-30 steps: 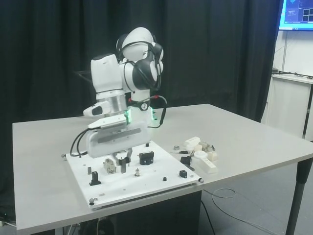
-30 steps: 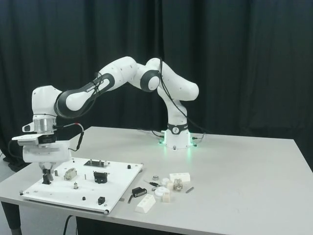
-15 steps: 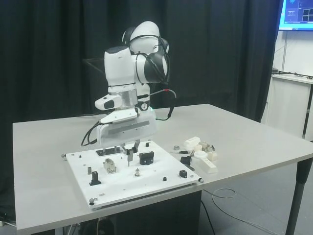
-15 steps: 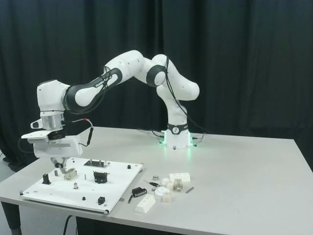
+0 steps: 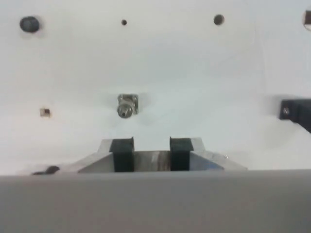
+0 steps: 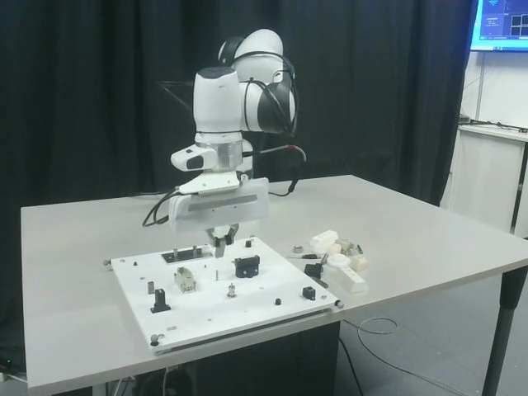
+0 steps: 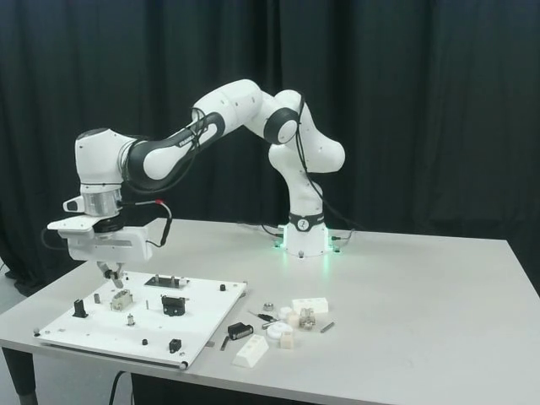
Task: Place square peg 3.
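Note:
My gripper point(image 6: 221, 241) hangs above the back middle of the white board point(image 6: 247, 312), clear of it. In the wrist view the gripper point(image 5: 151, 153) is open, its two black fingertips apart with nothing held between them. A thin small peg point(image 6: 216, 273) stands upright on the board just below and in front of the gripper. A small square peg end point(image 5: 44, 112) shows on the board point(image 5: 194, 63) in the wrist view; I cannot tell whether it is the same peg. In the second room view the gripper point(image 7: 110, 270) hovers over the board point(image 7: 101, 336).
On the board stand a black block point(image 6: 246, 266), a metal block point(image 6: 185, 280), a black post point(image 6: 159, 302) and a small metal connector point(image 5: 127, 105). Loose white parts point(image 6: 338, 256) and a small black piece point(image 7: 239, 330) lie on the grey table beside the board.
The gripper has risen from low over the board near the metal block and moved toward the board's back edge. The arm has straightened upward.

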Tool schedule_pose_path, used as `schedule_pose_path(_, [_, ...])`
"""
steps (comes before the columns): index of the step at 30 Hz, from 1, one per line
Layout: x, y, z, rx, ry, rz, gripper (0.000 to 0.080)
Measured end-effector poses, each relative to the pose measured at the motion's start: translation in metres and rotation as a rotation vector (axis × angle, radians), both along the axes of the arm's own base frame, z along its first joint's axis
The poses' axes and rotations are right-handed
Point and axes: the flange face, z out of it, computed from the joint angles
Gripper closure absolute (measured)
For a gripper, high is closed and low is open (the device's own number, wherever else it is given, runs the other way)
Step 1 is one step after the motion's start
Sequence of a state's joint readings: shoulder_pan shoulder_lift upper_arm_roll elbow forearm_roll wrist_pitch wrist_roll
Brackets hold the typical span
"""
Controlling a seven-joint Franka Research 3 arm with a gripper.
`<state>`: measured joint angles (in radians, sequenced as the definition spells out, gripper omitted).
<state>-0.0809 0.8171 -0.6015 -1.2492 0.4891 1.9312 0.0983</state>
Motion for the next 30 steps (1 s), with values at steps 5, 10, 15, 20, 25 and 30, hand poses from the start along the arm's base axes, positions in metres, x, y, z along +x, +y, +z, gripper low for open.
schedule_pose_path(5, [-0.004,0.001,0.004,-0.018,0.026,-0.005,0.0651])
schedule_pose_path(10, [-0.010,0.003,0.006,-0.018,0.056,-0.008,0.0651])
schedule_pose_path(15, [-0.016,0.007,0.005,-0.004,0.081,-0.013,0.0651])
schedule_pose_path(20, [-0.023,0.014,0.003,0.012,0.101,-0.020,0.0651])
schedule_pose_path(25, [-0.031,0.025,-0.001,0.035,0.117,-0.024,0.0651])
schedule_pose_path(30, [-0.038,0.037,-0.003,0.056,0.128,-0.029,0.0651])
